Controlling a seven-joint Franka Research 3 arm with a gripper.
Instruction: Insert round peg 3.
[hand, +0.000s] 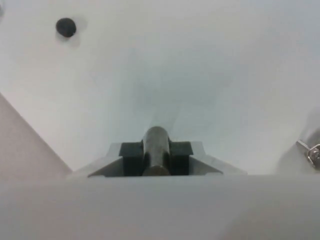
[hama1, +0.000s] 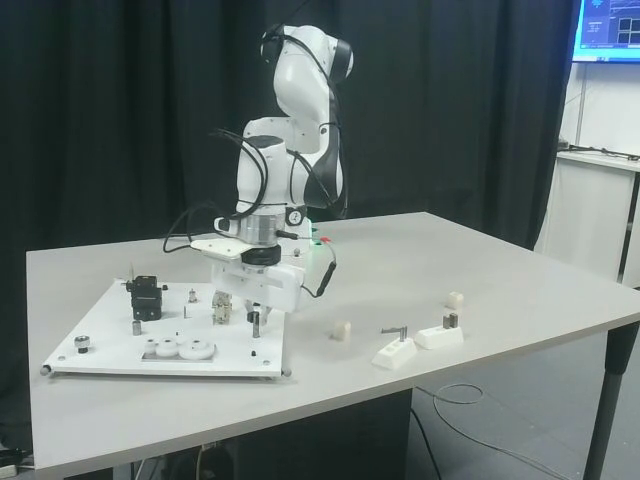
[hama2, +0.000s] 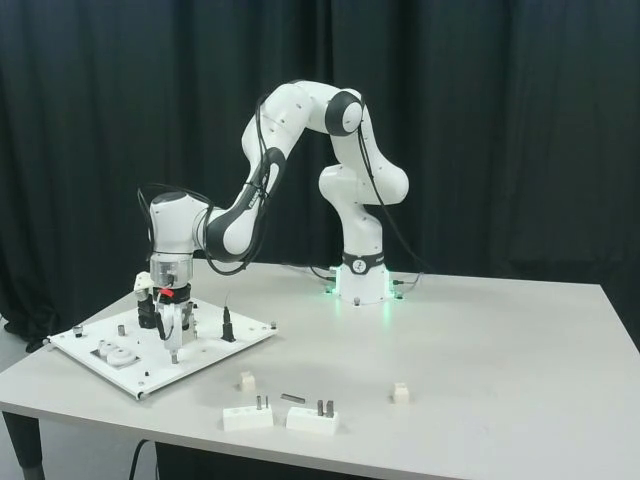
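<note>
Gripper: pinched on round peg, held upright, axis vertical.
Hole: seen on white board, off to one side of peg tip; not yet aligned.

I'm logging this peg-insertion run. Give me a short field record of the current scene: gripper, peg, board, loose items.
gripper: shut on the round peg
peg pose: upright, hanging over the white board
nearest hole: black hole in the board, apart from the peg
loose items: two white holders near the table's front edge
table: grey
</note>
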